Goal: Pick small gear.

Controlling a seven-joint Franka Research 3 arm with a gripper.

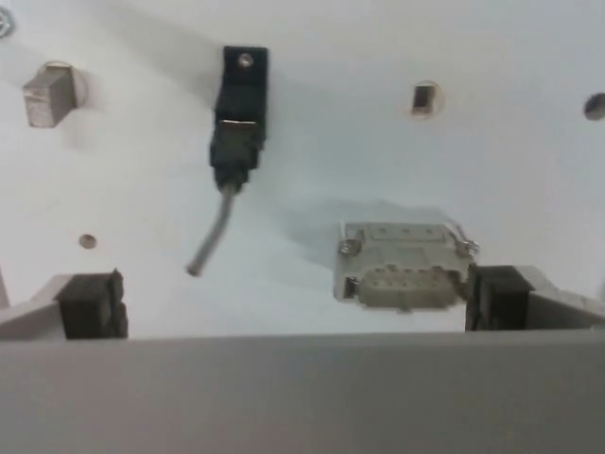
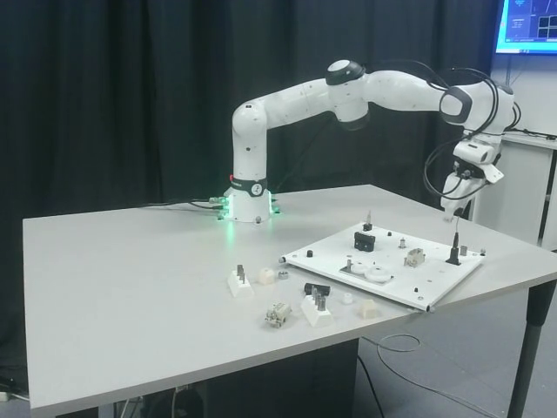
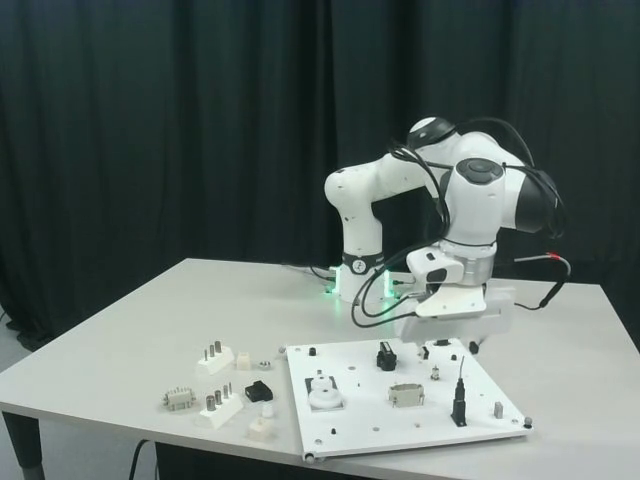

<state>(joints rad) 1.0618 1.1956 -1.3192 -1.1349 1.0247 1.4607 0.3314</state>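
Black curtains [image 3: 180,130] across the whole back wall, grey table [image 2: 122,279] on a dark leg [image 2: 527,348], lit screen [image 2: 526,26] in the upper corner, cable [image 2: 409,361] hanging beneath the tabletop

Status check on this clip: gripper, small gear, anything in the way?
Gripper open, holding nothing, hanging above the white board. Gears sit on the board, untouched. Grey connector and black plug lie below the fingers, no gear there.
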